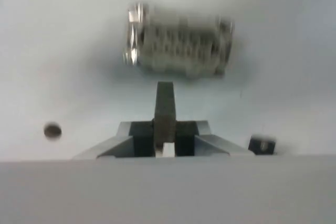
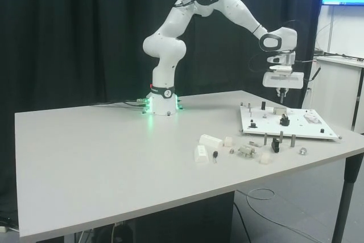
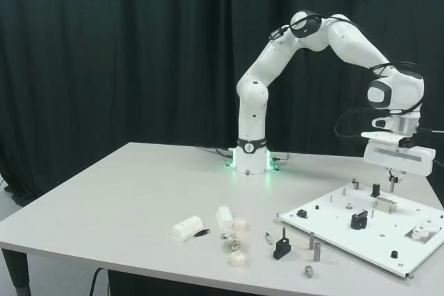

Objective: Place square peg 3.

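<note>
While it hangs above the white board [image 3: 361,235], the hand [image 1: 165,142] is clenched on a square peg [image 1: 165,109].

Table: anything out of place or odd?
Mostly tidy. Loose parts lie scattered on the grey table in front of the white board, some tipped on their sides. The gripper holds a peg above the board. No damage visible.

My arm [image 3: 326,39] arches out from its base [image 3: 251,161], wrist pointing straight down; my gripper [image 1: 165,129] has its fingers pinched around a peg.
</note>
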`<action>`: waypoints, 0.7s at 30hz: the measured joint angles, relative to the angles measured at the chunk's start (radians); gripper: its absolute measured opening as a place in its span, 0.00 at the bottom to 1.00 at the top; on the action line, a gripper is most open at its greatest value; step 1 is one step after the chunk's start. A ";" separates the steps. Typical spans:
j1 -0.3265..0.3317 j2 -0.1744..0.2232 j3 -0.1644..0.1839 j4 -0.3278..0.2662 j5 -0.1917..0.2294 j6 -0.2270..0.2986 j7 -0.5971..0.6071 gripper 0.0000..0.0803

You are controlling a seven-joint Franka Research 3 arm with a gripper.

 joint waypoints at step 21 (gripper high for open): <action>-0.150 0.077 -0.128 0.043 0.002 0.032 -0.411 0.09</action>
